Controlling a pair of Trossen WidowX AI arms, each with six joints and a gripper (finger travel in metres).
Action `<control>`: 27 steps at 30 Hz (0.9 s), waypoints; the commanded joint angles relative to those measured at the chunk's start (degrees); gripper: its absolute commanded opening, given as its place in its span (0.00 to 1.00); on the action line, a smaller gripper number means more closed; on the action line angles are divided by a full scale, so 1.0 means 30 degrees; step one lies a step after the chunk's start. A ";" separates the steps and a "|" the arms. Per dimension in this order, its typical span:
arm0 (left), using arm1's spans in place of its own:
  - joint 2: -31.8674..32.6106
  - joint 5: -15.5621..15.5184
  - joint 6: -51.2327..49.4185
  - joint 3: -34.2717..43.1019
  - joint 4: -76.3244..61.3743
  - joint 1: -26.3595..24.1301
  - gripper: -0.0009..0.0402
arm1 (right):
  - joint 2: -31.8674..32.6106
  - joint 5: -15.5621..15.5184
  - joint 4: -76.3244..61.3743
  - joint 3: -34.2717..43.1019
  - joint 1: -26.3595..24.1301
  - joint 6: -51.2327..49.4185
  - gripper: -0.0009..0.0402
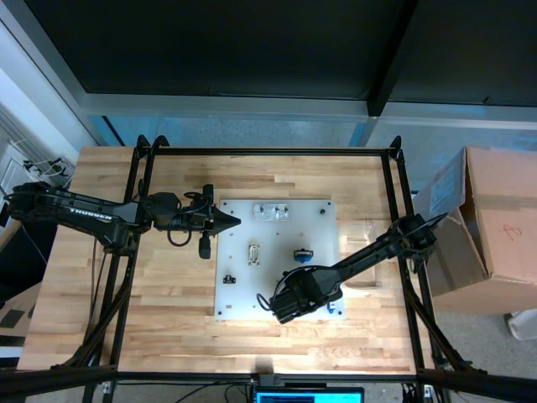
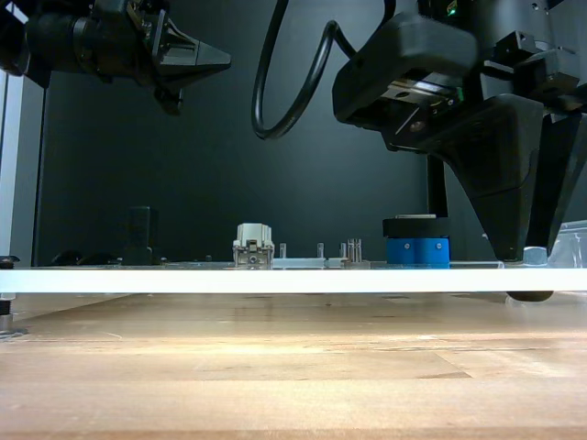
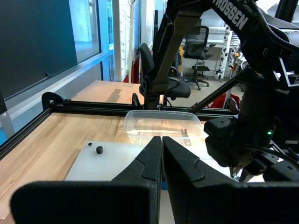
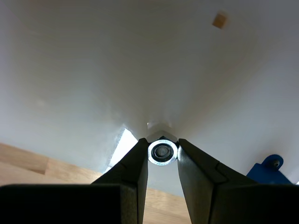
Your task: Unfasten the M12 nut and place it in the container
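The M12 nut, on its stud at the board's near right, sits pinched by the down-pointing right gripper; the left gripper, closed and empty, hovers far left.

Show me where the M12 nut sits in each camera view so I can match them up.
Right wrist: M12 nut between the right gripper's fingertips, over the white board; whether on its stud, cannot tell.
High: hidden beneath the right gripper, near the board's near edge.
Low: hidden by the gripper's fingers at right.
Left wrist: not visible; left gripper shut, raised at the board's left.
Shared landmark: the white board.
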 commanded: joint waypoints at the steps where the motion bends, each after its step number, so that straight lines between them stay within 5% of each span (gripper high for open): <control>1: 0.0007 0.0007 0.0007 0.0000 0.0007 0.0000 0.02 | -0.0007 -0.0036 0.0262 -0.0102 -0.0051 -0.1115 0.03; 10: 0.0007 0.0007 0.0007 0.0000 0.0007 0.0000 0.02 | -0.0204 -0.0430 0.2040 -0.1020 -0.0073 -0.2222 0.06; 21: 0.0007 0.0007 0.0007 0.0000 0.0007 0.0007 0.02 | -0.0481 -0.0240 0.1086 -0.0998 -0.0095 -1.1278 0.07; 27: 0.0007 0.0007 0.0007 0.0000 0.0007 0.0000 0.02 | -0.0488 -0.0226 0.1071 -0.1086 -0.0095 -1.9074 0.07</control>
